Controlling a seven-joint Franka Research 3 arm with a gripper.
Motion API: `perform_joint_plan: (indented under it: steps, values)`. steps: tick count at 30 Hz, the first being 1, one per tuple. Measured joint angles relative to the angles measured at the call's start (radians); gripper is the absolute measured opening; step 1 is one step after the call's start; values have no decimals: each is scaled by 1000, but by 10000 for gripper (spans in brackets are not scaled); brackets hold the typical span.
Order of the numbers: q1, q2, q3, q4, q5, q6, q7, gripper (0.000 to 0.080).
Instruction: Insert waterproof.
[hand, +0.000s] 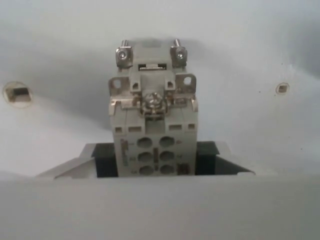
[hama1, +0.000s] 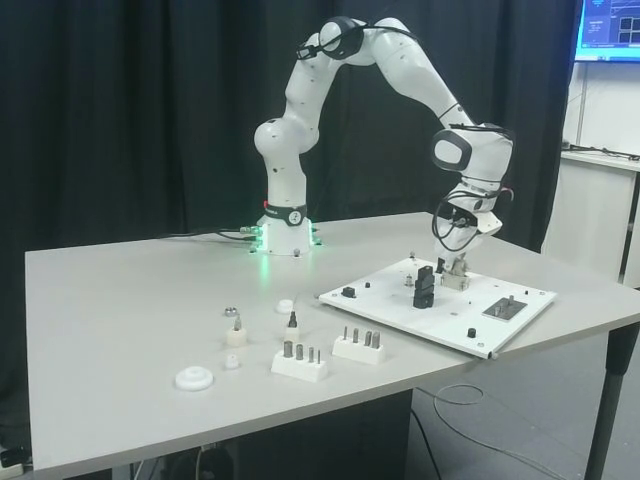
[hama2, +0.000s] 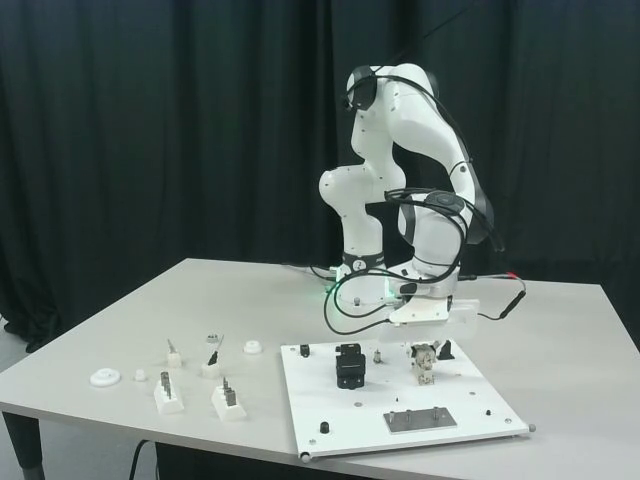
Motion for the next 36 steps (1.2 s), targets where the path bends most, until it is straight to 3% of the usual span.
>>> perform_joint_plan:
  steps: [25,26,34,35,36]
  values:
    - [0,6,1,9,3,-3,10,313]
    - [0,6,1,12,2,-6,10,483]
    - [0,6,1,55,2,-62,12,483]
    - [0,5,1,61,2,-72,13,779]
    - [0,5,2,67,2,-82,15,779]
